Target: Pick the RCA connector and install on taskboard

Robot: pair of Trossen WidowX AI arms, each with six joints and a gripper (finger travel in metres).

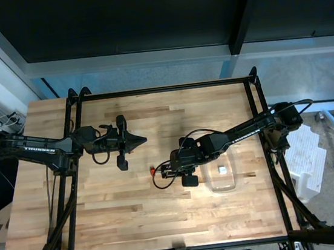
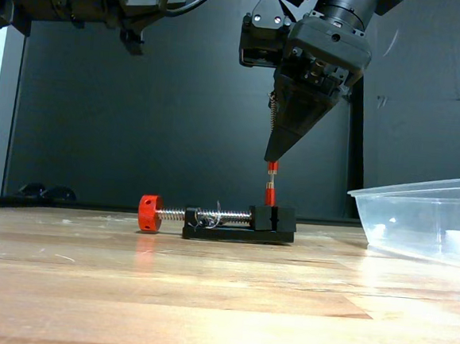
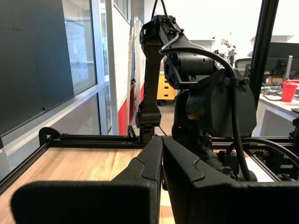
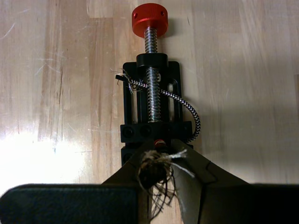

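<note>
The taskboard (image 2: 242,225) is a small black clamp-like fixture with a threaded spring rod and a red knob (image 2: 149,212), lying on the wooden table (image 1: 115,198). My right gripper (image 2: 272,158) points straight down over the end far from the knob, shut on the RCA connector (image 2: 271,170). The connector's red tip meets a red stub (image 2: 269,195) on the fixture. In the right wrist view its dark body and frayed whitish strands (image 4: 154,170) sit between the fingers, above the taskboard (image 4: 135,93). My left gripper (image 1: 143,140) hangs shut and empty left of centre, apart from the fixture.
A clear plastic tray (image 1: 214,183) stands just right of the taskboard, with a small white piece (image 1: 222,170) inside. A braided cord (image 4: 180,100) loops through the fixture. Black frame rails (image 1: 162,89) border the table.
</note>
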